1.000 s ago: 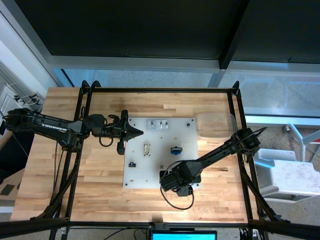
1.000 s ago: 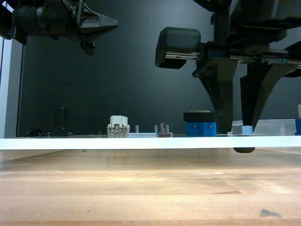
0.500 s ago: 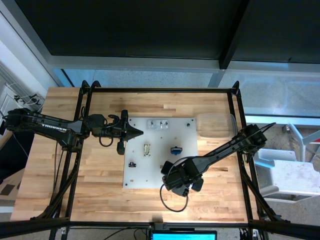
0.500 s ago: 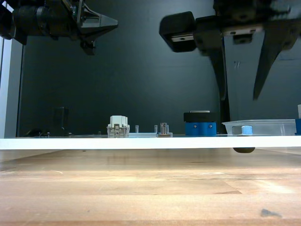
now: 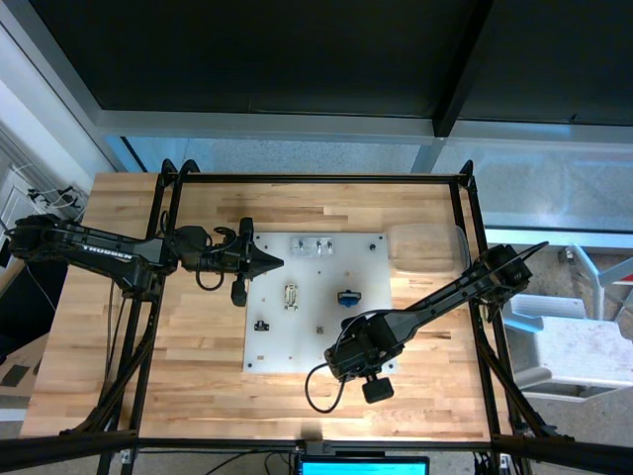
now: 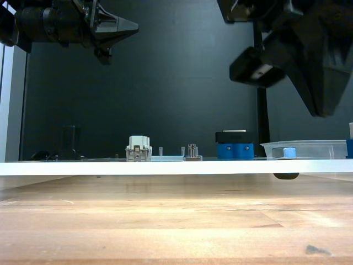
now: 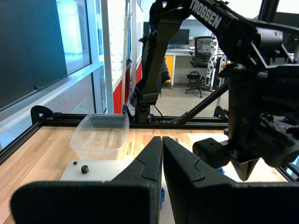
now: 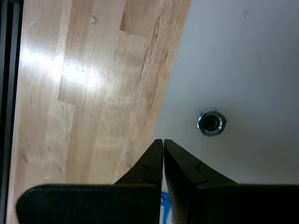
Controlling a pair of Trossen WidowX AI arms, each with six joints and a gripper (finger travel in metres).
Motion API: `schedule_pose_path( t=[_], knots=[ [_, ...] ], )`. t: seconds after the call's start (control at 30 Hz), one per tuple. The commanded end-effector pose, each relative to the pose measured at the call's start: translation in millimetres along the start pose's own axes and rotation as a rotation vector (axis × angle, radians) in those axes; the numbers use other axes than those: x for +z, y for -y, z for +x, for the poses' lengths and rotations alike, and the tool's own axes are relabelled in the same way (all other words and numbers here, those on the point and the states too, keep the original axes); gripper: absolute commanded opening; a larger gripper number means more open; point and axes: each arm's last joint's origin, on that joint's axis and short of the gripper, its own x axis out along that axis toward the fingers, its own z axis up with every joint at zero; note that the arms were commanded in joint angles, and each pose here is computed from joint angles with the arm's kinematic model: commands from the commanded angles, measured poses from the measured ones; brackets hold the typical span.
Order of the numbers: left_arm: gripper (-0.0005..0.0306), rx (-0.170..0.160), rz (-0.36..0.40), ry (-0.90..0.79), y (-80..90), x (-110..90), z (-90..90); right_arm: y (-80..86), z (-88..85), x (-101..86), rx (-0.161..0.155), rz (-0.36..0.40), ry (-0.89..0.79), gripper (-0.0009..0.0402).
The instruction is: Unfasten the M12 fastener and place in the container
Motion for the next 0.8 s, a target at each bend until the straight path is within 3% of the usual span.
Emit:
schedule_pose_path(
  t=[0.03, 0.27, 0.8],
  knots=[
    [0.0, 0.0, 0.0, 0.001, -0.1, 0.2, 0.0, 3.9, 4.5, -0.8, -0.009, 0.055, 0.002, -0.0001],
    [0.0, 0.0, 0.0, 0.0, -0.1, 0.1, 0.0, 11.8, 19.7, -7.8, -0.016, 0.144, -0.001, 0.0],
    [0.0, 0.0, 0.0, 0.001, -0.1, 0.2, 0.0, 15.5, 22.7, -6.7, -0.03, 0.149, 0.026, 0.0]
  ],
)
